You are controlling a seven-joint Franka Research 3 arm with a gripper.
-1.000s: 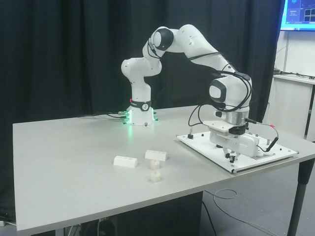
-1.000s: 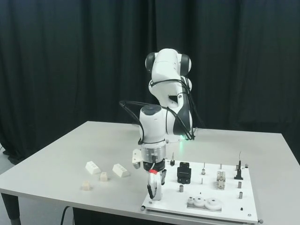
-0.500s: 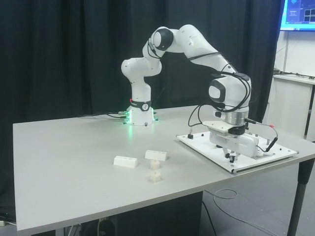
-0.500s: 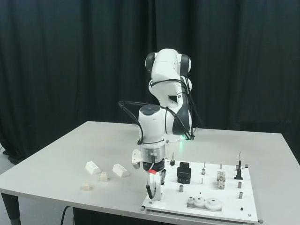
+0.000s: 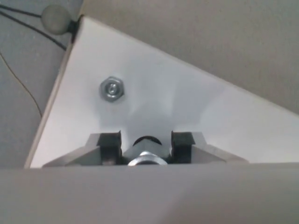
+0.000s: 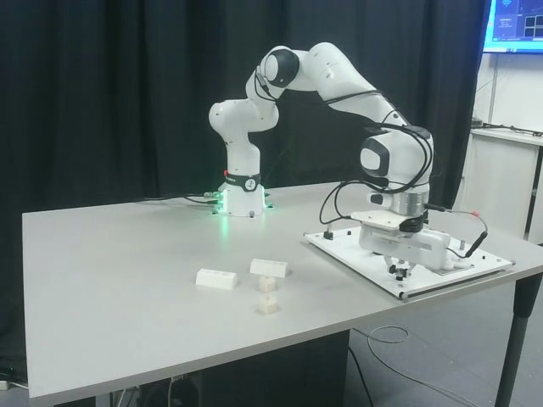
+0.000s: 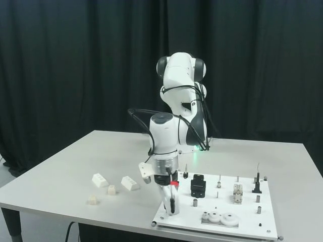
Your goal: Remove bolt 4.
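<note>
I have the gripper (image 5: pixel 146 148) low over a corner of the white board (image 5: pixel 196 112), its open fingers (image 5: pixel 110 145) straddling bolt 4 (image 5: pixel 146 157), which stands upright directly between them, a hex nut (image 5: pixel 111 88) just beyond

Bolt 4 (image 5: pixel 146 157) stands upright in the white board (image 5: pixel 154 100), close to the board's corner nearest the counter's (image 6: pixel 127 254) front edge. I see it from above in the wrist view: a round metallic head, grey and shiny, with a dark ring of shadow just behind it. It sits between my two black fingers (image 5: pixel 110 145), one at 9 o'clock and the other at 3 o'clock of its head. I cannot tell whether they touch it. In both room views the bolt is hidden behind my hand.
</note>
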